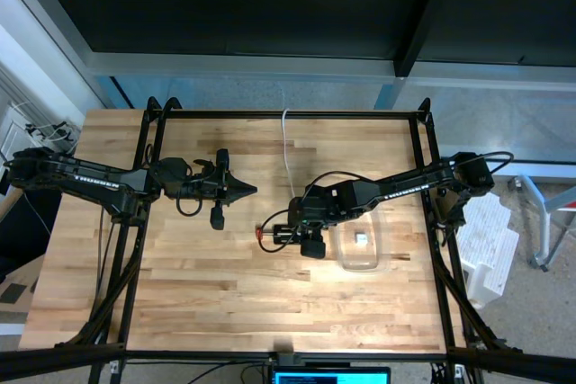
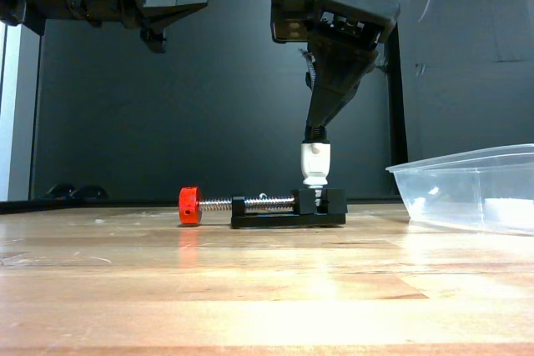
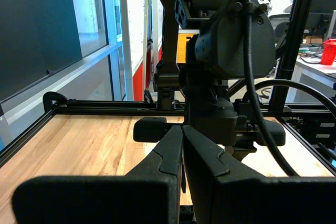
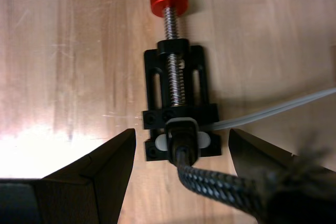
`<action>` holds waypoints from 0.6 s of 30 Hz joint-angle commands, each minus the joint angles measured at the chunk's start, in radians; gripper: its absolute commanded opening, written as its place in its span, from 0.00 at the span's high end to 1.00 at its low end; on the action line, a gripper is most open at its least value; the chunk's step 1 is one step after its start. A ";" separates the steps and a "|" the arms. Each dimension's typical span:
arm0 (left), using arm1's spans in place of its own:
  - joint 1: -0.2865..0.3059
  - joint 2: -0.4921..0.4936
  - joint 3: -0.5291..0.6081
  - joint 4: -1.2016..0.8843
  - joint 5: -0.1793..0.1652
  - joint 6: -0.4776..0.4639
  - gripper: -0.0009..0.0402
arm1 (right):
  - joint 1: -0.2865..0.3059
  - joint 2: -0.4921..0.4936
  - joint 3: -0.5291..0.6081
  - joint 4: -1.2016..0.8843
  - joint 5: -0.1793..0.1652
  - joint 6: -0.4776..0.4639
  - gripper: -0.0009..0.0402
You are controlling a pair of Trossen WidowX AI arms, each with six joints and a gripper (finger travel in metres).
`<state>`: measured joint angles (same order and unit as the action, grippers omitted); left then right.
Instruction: Remove the power plug from the receptacle and place in the container
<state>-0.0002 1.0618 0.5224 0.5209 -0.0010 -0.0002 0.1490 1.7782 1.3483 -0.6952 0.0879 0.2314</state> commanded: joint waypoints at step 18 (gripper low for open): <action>0.000 0.000 0.000 0.000 0.000 0.000 0.98 | -0.001 -0.002 -0.005 0.005 -0.002 -0.014 0.66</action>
